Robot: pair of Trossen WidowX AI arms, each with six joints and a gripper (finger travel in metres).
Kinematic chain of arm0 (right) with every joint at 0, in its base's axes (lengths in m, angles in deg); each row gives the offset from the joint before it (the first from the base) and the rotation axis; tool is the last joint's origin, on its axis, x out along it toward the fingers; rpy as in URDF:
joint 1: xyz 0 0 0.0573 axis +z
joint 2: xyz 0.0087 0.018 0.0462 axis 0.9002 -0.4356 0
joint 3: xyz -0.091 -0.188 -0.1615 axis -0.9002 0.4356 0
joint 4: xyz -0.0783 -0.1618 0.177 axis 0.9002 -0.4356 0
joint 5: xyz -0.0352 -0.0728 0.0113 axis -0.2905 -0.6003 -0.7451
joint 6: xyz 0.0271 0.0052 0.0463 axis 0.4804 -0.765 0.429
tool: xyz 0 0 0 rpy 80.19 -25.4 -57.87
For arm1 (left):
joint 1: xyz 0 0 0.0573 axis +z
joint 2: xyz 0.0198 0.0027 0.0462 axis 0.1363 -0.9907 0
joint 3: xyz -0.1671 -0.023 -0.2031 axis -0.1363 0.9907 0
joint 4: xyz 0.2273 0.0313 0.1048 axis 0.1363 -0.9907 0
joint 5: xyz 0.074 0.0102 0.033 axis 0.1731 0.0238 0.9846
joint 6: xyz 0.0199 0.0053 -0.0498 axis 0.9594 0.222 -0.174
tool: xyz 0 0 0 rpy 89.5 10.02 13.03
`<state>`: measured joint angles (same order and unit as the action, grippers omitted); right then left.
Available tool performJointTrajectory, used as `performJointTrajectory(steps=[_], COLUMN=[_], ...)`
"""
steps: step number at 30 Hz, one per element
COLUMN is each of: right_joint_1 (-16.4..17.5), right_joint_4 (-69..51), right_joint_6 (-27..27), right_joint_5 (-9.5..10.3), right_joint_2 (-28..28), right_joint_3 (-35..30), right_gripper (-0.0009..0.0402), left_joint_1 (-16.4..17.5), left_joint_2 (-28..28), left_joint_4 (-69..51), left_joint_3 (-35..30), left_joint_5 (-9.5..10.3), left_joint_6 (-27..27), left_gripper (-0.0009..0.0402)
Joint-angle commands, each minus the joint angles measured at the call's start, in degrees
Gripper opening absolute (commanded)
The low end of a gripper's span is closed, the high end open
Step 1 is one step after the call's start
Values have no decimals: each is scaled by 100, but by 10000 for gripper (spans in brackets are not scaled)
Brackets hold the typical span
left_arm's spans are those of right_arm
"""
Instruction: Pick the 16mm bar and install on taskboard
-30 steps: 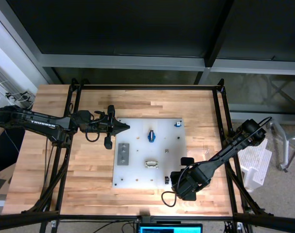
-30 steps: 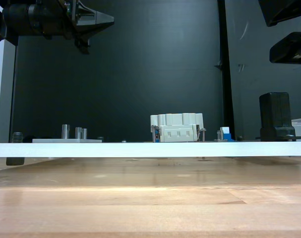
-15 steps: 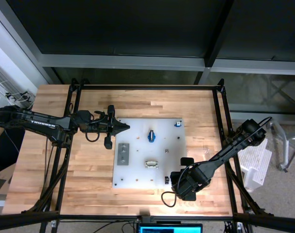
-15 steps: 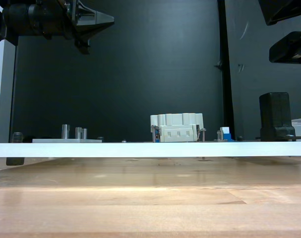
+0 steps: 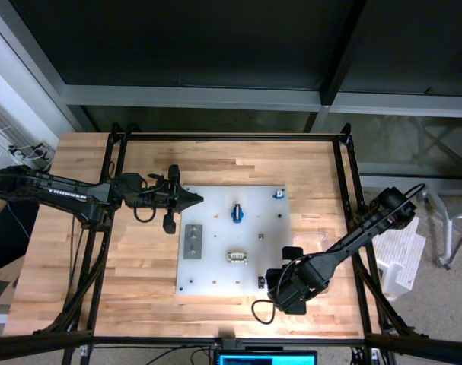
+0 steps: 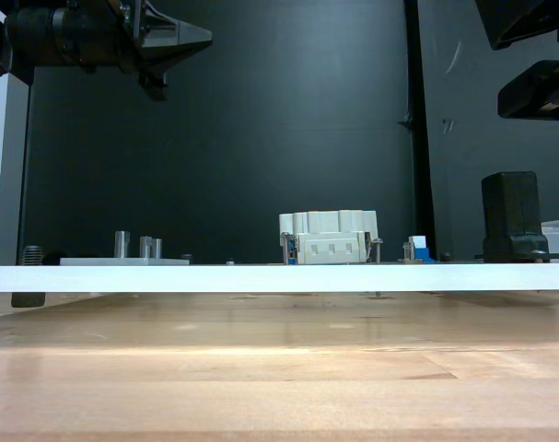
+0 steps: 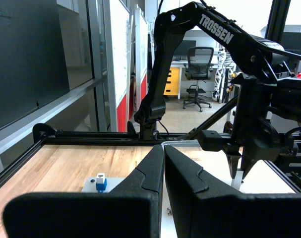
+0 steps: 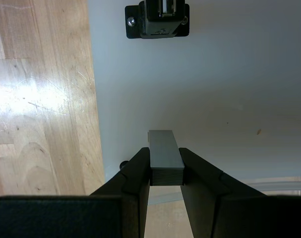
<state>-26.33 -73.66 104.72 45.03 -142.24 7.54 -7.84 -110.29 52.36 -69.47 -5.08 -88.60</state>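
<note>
The 16mm bar (image 8: 164, 148) is a short grey metal piece, and my right gripper (image 8: 165, 166) is shut on it, holding it just above the white taskboard (image 8: 214, 89) near the board's edge. Seen from above, the right gripper (image 5: 275, 283) hangs over the near right corner of the taskboard (image 5: 215, 251), and the bar is hidden under the arm. My left gripper (image 5: 191, 199) is shut with nothing in it, held high over the board's far left corner. Its fingers (image 7: 140, 171) are pressed together.
On the board stand a grey block (image 5: 192, 239), a blue knob (image 5: 237, 213), a white connector (image 5: 237, 258) and a black connector (image 8: 157, 20). A black cube-like part (image 5: 291, 252) lies on the wood right of the board. Black frame rails border the table.
The right arm has shifted very slightly over the board's near right corner with the bar still in its grip. The left arm has not moved.
</note>
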Motion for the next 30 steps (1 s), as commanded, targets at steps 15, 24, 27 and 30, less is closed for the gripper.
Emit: performJointTrajectory(steps=[15, 24, 27, 30], right_joint_1=[0, -2, -7, -11], right_joint_4=[-210, -212, -197, -133], right_joint_6=[22, 26, 22, -2], right_joint_5=[72, 155, 140, 79], right_joint_2=[0, 0, 0, -28], right_joint_3=[-68, -68, -66, -66], right_gripper=[11, 11, 11, 11], left_joint_1=[0, 0, 0, 0], left_joint_2=[-2, -2, -2, -2], left_joint_4=[2, 2, 2, 4], left_joint_3=[0, 0, 0, 0], left_joint_5=[0, 0, 0, 0], left_joint_6=[0, 0, 0, 0], left_gripper=[0, 0, 0, 0])
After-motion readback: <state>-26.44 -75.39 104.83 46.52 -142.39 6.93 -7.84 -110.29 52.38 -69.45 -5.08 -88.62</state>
